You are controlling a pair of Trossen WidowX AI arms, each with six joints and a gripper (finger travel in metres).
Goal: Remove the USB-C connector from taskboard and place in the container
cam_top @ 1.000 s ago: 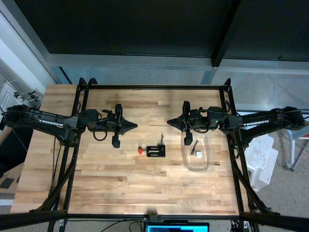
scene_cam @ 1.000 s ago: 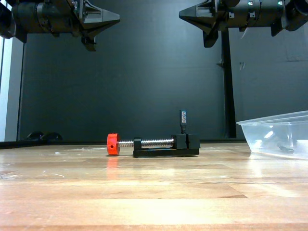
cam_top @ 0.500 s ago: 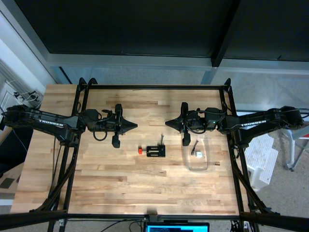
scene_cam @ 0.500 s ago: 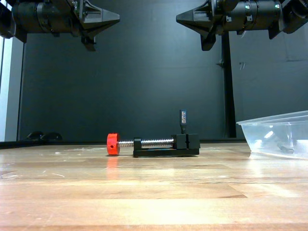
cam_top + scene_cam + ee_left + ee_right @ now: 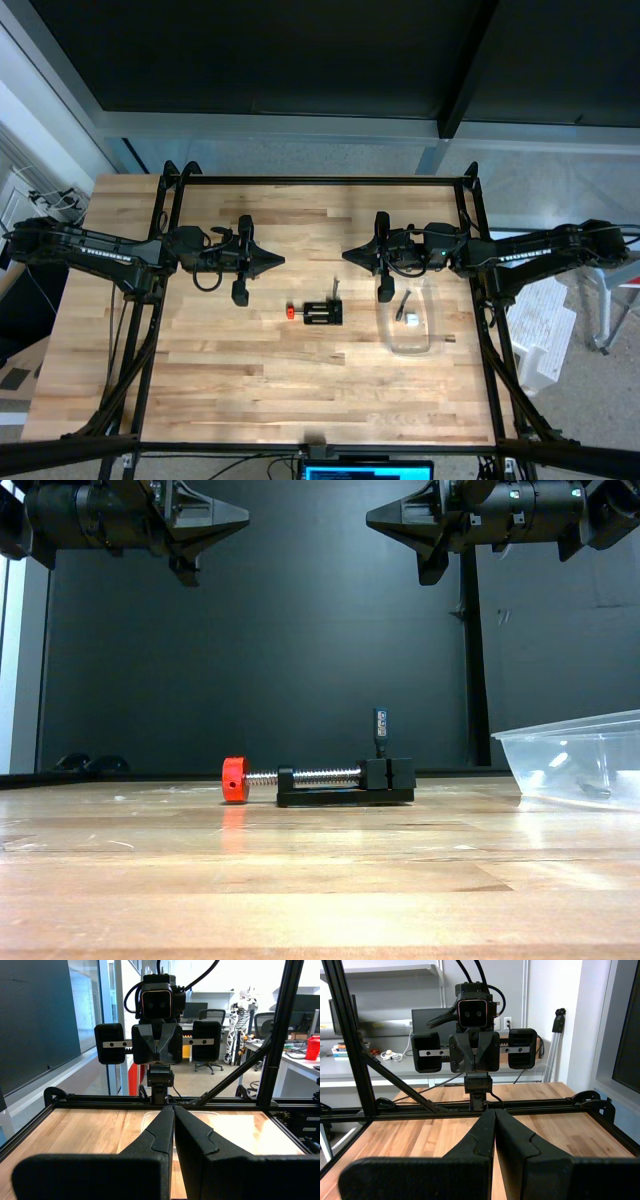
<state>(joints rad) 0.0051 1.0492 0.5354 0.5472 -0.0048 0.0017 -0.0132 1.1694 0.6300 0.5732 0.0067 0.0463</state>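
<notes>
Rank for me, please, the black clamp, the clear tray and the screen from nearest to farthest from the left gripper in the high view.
From the left gripper, shut, raised left of centre:
1. black clamp, at centre.
2. clear tray, on the right.
3. screen, past the near edge.
The right gripper, shut, hangs opposite, above the table.

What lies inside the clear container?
The USB-C connector and a small white block lie in the container; nothing covers them. Left gripper and right gripper hover shut above the table.
</notes>
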